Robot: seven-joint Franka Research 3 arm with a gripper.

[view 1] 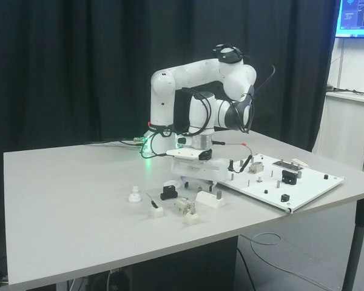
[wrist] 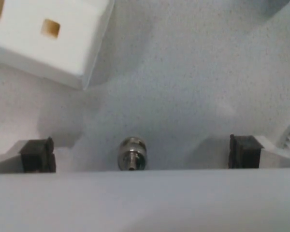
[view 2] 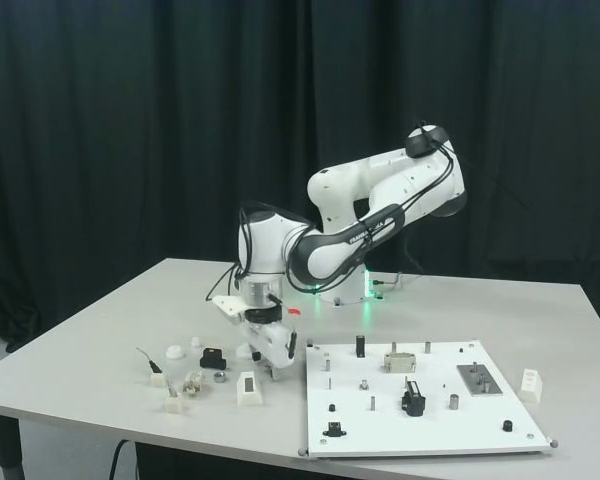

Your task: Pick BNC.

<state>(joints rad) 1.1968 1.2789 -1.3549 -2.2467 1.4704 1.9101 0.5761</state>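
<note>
**Pick BNC: gripper lowered over connector, grasp not yet made**

Loose parts lay on the grey counter (view 1: pixel 60 188) at the left of the first room view: a small white round piece (view 1: pixel 133 195), a black block (view 1: pixel 168 192), and a white rectangular block (view 1: pixel 210 199) nearer the arm. To their right sat the white board (view 1: pixel 303 191) carrying several small fittings.

The white arm (view 1: pixel 197 79) was bent low, with the gripper (wrist: pixel 134 153) close above the counter, just left of the board.

In the wrist view the BNC (wrist: pixel 131 153), a small metal cylinder, lay on the counter between the two black fingertips (wrist: pixel 37 155), roughly centred. The fingers stood wide apart, neither touching it. A white block with square holes (wrist: pixel 48 34) lay farther off.

Judgement: approach and alignment looked done. Closing on the connector and lifting it remained.
</note>
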